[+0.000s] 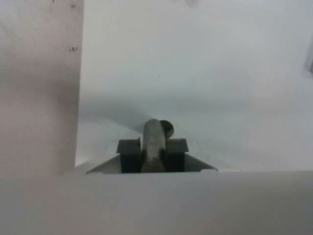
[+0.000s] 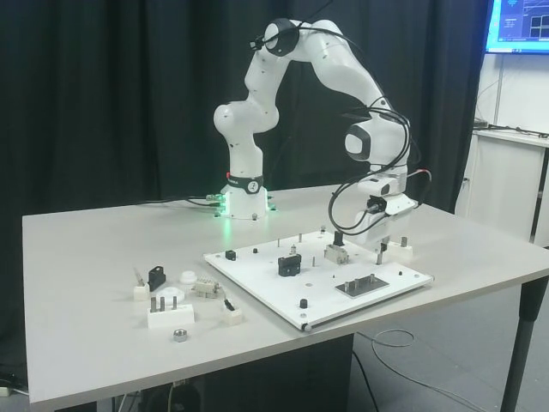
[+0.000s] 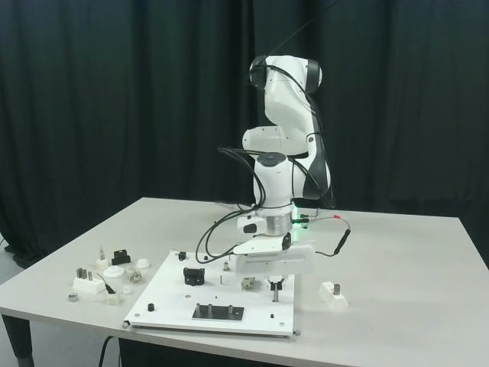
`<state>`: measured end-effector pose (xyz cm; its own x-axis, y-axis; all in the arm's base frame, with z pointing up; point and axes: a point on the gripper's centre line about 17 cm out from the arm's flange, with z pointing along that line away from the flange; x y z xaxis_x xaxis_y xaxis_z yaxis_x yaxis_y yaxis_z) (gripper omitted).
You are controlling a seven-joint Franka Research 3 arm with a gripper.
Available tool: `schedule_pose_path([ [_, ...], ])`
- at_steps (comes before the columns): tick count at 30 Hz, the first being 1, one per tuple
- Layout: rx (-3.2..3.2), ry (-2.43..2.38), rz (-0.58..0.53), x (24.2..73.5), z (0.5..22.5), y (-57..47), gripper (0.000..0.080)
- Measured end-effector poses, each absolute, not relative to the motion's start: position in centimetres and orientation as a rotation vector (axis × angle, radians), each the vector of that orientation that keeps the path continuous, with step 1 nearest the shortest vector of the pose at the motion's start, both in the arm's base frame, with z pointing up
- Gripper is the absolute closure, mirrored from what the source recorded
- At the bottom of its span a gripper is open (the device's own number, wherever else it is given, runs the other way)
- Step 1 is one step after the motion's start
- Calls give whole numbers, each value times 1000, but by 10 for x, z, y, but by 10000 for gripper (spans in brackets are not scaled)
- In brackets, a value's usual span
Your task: Insert round peg 3.
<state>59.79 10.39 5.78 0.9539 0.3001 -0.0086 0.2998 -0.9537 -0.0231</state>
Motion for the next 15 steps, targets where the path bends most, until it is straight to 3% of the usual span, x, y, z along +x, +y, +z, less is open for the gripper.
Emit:
schedule_pose_path([
  [15, -3096, -471, 20, 599, 58, 94, 700],
])
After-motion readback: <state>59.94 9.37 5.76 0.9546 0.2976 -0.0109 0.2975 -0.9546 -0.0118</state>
